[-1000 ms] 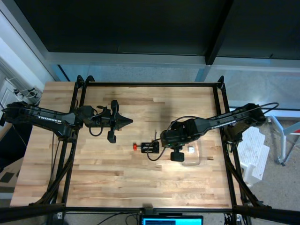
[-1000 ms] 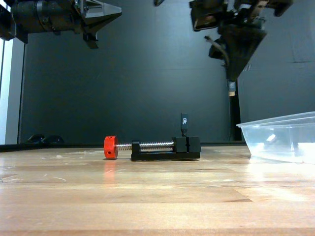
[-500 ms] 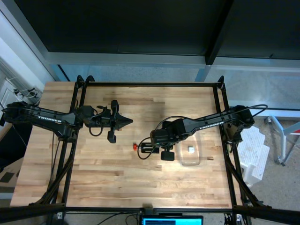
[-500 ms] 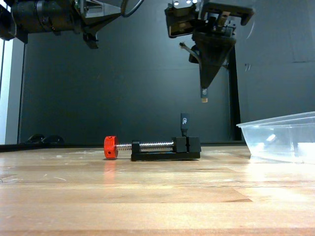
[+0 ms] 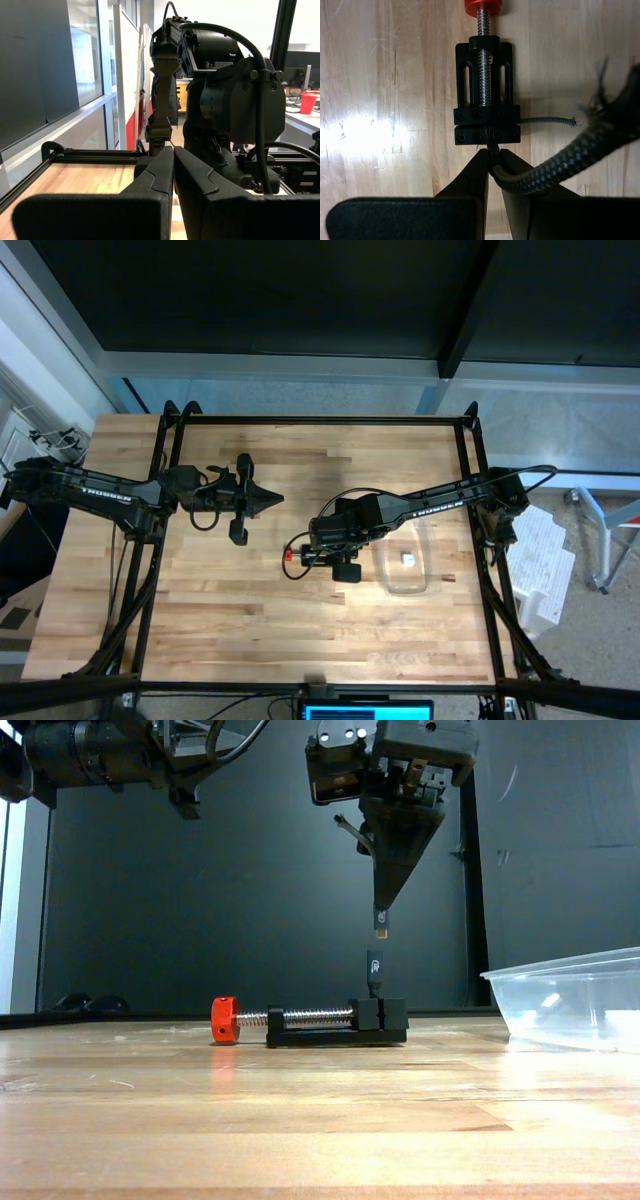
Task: Pick the USB-C connector and install on taskboard
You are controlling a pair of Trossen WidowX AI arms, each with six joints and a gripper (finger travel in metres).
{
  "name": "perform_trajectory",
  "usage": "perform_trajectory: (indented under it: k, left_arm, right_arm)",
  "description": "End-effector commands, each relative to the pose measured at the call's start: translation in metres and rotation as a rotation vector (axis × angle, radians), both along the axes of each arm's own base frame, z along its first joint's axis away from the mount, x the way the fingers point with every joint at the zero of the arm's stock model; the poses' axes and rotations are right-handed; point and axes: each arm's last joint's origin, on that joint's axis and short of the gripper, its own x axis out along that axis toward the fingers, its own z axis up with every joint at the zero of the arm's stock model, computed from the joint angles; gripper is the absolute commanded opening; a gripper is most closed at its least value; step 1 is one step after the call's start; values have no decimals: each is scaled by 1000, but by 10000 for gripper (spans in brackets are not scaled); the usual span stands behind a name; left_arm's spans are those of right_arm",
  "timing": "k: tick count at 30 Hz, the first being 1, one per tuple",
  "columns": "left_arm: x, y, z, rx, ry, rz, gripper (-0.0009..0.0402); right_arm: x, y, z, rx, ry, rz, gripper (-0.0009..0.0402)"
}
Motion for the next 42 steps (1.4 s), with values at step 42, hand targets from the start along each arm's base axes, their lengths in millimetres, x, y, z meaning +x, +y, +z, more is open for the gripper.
perform_trajectory:
  k: [42]
  left_arm:
    - [0,0,0,0,0,0,0]
  right_arm:
    - [2,-1,-12,-6,-26,-5,0]
